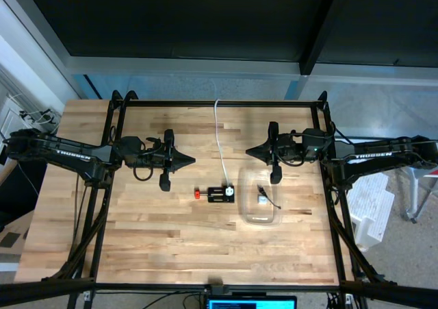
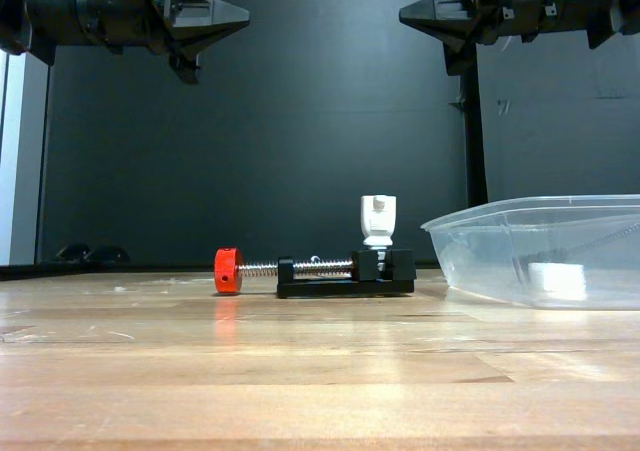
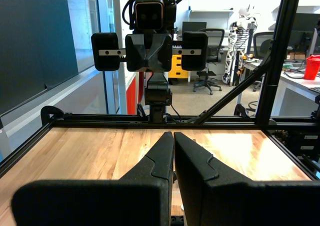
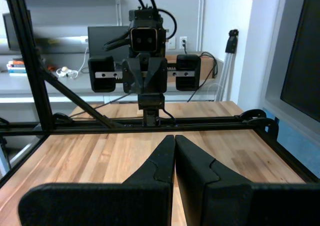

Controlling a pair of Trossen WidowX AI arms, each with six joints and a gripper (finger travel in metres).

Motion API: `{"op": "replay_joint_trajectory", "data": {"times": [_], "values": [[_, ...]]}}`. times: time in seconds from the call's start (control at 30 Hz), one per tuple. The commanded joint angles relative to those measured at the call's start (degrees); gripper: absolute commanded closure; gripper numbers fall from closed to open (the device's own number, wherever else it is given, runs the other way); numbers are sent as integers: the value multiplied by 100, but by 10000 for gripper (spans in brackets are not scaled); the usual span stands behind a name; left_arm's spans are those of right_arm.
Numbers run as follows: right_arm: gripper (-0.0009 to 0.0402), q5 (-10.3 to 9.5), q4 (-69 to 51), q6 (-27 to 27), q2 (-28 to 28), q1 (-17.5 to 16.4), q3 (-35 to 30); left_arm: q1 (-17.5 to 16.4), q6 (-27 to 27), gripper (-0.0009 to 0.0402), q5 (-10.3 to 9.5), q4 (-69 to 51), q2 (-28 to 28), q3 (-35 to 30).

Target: Remove the power plug from the receptacle and place in the container

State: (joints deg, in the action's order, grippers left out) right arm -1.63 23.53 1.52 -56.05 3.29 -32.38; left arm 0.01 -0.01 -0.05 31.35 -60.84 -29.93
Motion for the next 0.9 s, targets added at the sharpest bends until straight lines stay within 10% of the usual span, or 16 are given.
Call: {"op": "replay_joint_trajectory", "data": {"times": [0.03,0.9], "values": [[393,7,201,127,4,11,149,0,0,393,0,0,-2,-2],[393,-144,452,144,13,4,387,0,0,393,2,0,-2,-2]]}}
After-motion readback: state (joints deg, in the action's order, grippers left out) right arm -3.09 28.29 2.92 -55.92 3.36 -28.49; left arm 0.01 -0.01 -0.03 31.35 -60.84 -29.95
